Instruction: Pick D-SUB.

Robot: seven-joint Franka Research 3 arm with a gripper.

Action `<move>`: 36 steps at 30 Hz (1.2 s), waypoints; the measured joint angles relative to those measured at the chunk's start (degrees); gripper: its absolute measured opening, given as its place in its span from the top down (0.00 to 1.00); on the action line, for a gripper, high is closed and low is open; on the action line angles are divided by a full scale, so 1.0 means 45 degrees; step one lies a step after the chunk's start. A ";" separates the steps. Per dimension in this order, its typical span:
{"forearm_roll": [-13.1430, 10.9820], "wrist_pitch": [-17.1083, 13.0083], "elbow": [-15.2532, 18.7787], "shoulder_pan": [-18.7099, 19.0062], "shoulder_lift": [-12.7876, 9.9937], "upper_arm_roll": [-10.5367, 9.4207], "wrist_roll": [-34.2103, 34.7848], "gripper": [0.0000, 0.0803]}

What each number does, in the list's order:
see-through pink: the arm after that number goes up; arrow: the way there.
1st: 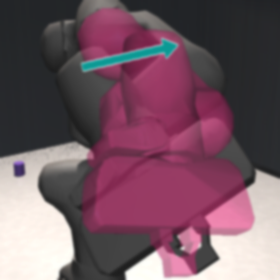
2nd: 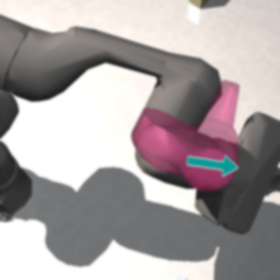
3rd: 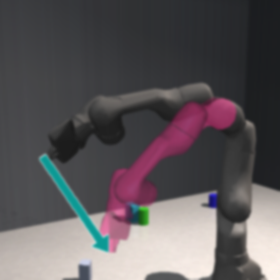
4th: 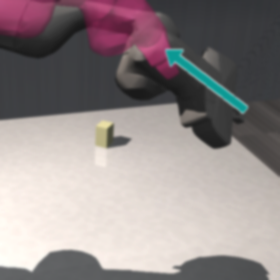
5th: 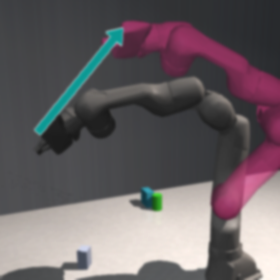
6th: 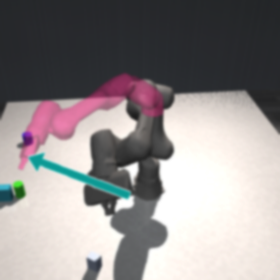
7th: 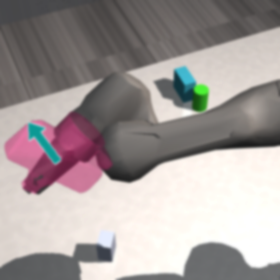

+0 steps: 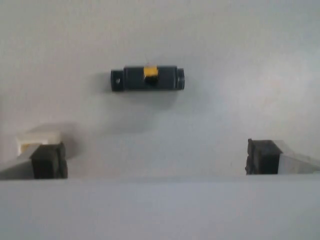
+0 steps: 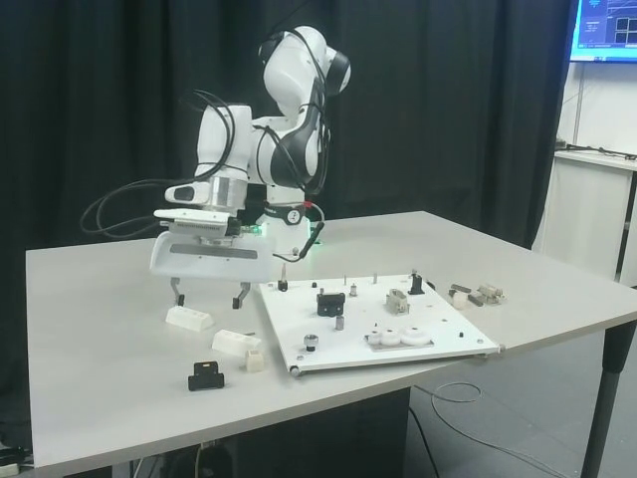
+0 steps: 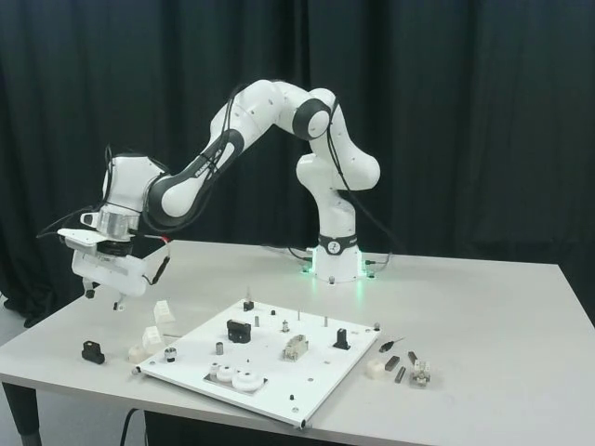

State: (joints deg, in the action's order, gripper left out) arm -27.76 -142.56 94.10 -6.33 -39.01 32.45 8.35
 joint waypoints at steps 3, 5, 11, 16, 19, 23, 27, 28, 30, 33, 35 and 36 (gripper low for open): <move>-0.0093 0.0363 -0.0636 -0.0173 -0.0384 -0.0027 0.0000 0.00; -0.0164 0.0592 -0.1072 -0.0307 -0.0651 -0.0064 0.0000 0.00; -0.0251 0.1136 -0.2281 -0.0761 -0.1426 -0.0271 -0.0002 0.00; -0.0251 0.1468 -0.3100 -0.1125 -0.2011 -0.0499 -0.0119 0.00; -0.0251 0.1640 -0.3515 -0.1308 -0.2332 -0.0620 -0.0342 0.00; -0.0251 0.1801 -0.3977 -0.1523 -0.2730 -0.0781 -0.0604 0.00; -0.0252 0.1885 -0.4310 -0.1704 -0.3076 -0.0933 -0.0705 0.00; -0.0252 0.1907 -0.4374 -0.1744 -0.3153 -0.0974 -0.0723 0.00; -0.0252 0.1959 -0.4496 -0.1806 -0.3298 -0.1032 -0.0742 0.00; -0.0257 0.2066 -0.4684 -0.1873 -0.3504 -0.1083 -0.0742 0.00; -0.0270 0.2112 -0.4787 -0.1907 -0.3623 -0.1110 -0.0742 0.00; -0.0276 0.2131 -0.4830 -0.1922 -0.3673 -0.1124 -0.0742 0.00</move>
State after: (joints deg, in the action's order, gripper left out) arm -29.01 -132.97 72.37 -14.98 -55.53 27.40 5.01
